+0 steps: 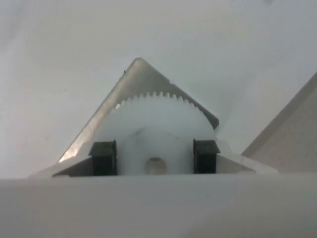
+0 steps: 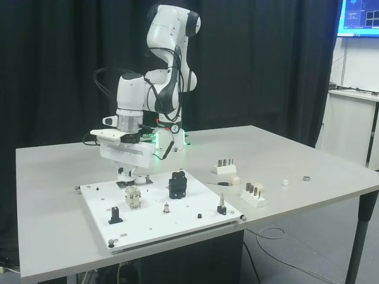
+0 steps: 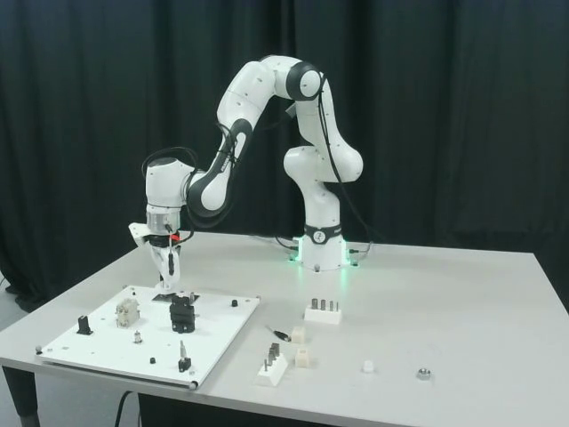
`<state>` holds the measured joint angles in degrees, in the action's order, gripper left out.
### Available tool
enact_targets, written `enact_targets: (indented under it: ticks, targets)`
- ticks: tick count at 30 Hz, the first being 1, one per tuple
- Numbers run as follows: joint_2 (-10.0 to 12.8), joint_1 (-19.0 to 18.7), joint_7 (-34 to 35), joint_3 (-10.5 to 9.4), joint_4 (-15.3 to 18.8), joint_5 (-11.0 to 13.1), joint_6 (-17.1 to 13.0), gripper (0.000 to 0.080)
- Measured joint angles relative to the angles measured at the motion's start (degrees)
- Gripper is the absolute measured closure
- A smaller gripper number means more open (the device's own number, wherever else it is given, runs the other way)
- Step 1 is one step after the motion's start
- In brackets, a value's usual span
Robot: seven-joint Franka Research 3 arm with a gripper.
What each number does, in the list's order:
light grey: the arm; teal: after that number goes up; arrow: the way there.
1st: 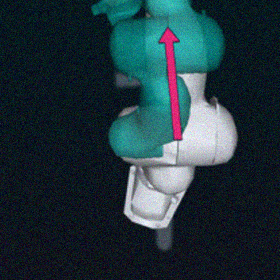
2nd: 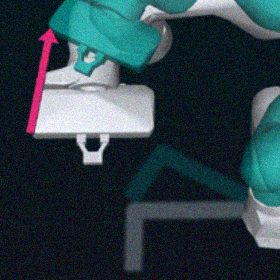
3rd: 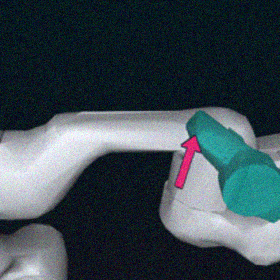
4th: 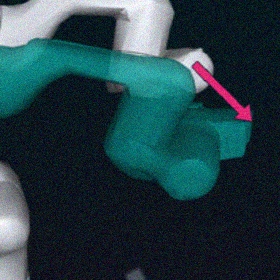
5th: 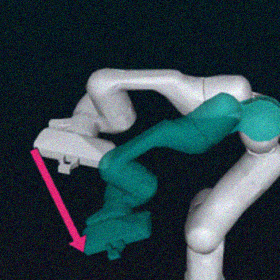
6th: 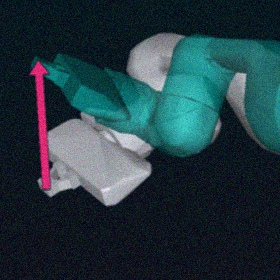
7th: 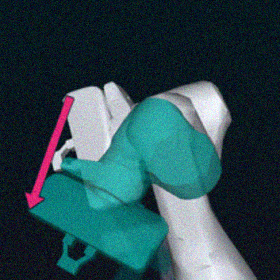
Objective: Insert large gear.
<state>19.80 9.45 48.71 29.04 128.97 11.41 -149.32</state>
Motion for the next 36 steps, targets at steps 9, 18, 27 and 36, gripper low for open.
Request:
enact_targets:
  ticks: [9,18,27,36]
  targets:
    - [0.1,0.0,-0.5,0.0,0.0,0.0,-0.6,0.0473]
    - [0.2,0.0,-0.6,-0.13,0.0,0.6,-0.9,0.0473]
    - [0.2,0.0,-1.0,-0.43,0.0,1.2,-1.0,0.0473]
    - [0.2,0.0,-1.8,-0.41,0.0,1.2,-1.0,0.0473]
